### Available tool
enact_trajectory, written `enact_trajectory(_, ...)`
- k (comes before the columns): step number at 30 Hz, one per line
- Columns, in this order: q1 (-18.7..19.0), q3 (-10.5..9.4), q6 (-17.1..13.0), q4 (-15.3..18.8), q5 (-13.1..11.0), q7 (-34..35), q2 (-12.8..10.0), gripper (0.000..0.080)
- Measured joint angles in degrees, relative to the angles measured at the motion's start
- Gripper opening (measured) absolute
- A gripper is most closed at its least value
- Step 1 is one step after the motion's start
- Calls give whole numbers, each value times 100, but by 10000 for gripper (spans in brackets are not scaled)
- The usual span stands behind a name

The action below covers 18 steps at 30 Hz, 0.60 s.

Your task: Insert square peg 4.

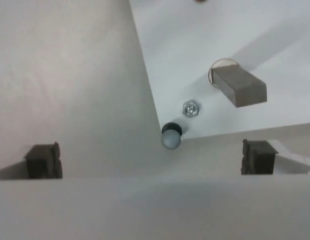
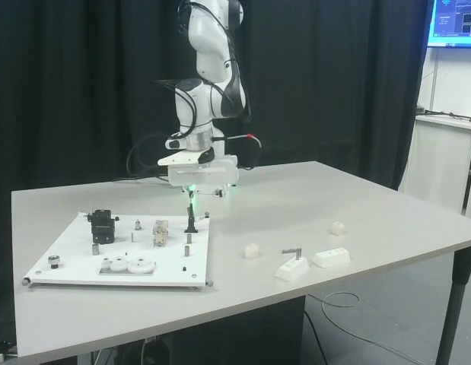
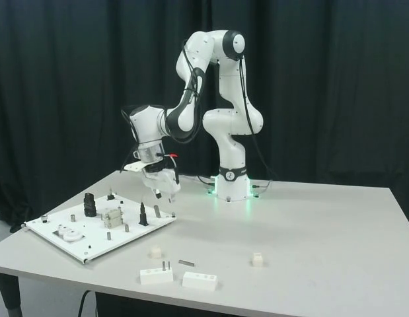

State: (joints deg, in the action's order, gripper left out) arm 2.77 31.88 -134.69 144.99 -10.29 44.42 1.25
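My gripper (image 1: 149, 159) is open, its two black fingertips (image 1: 42, 161) wide apart with nothing between them. It hovers over the far corner of the white board (image 1: 235, 35), the corner nearest the robot base. A grey square peg (image 1: 240, 86) stands upright in the board close to that corner, off to one side of the gripper and apart from both fingers. From the room cameras the gripper (image 2: 193, 190) (image 3: 163, 193) hangs a short way above the board (image 2: 83, 274) (image 3: 92, 246). A small grey peg (image 3: 185, 263) lies loose on the table.
A bolt (image 1: 191, 108) and a rounded foot (image 1: 171, 136) mark the board's corner. The board carries black fixtures (image 2: 103, 226), a black post (image 2: 190, 220) and white gears (image 2: 128, 265). White blocks (image 2: 330, 258) (image 3: 199, 280) and small cubes (image 2: 252, 250) sit on the grey table.
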Motion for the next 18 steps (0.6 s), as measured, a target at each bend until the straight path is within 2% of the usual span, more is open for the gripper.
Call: enact_trajectory(18, -19, 13, -246, 34, 37, 0, -107, 800)
